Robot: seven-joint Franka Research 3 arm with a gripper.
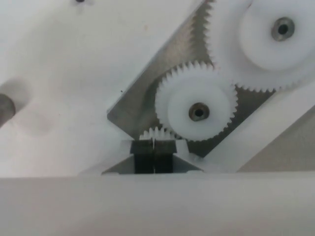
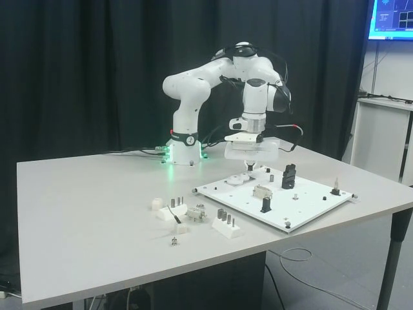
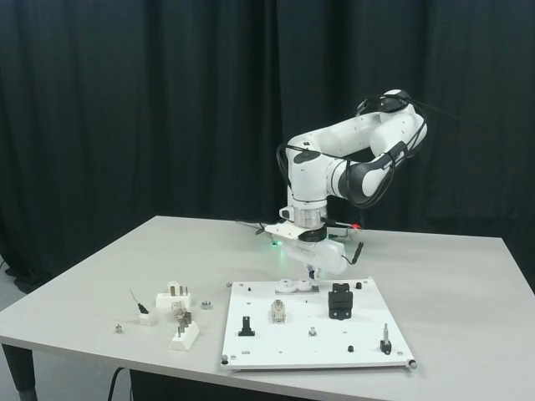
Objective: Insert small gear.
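Between the black fingertips of the gripper (image 1: 154,158), closed tightly together, the small white toothed gear (image 1: 156,133) was held by its lower part, only its upper teeth showing above the pads in the wrist view. It was kept just beside the medium white gear (image 1: 197,102), already seated on its metal shaft, apparently so that the teeth could mesh as it went down; whether they were touching could not be told. At about two o'clock from the medium gear, the large white gear (image 1: 266,42) was seen on its own shaft, meshed with it, both over a grey metal plate (image 1: 142,105).

In the room views, the white arm (image 3: 351,159) was bent over the far edge of the white assembly board (image 3: 313,334) on the grey bench (image 2: 84,206), the wrist pointing straight down and the gripper low above the gears. Insertion was judged not yet complete.
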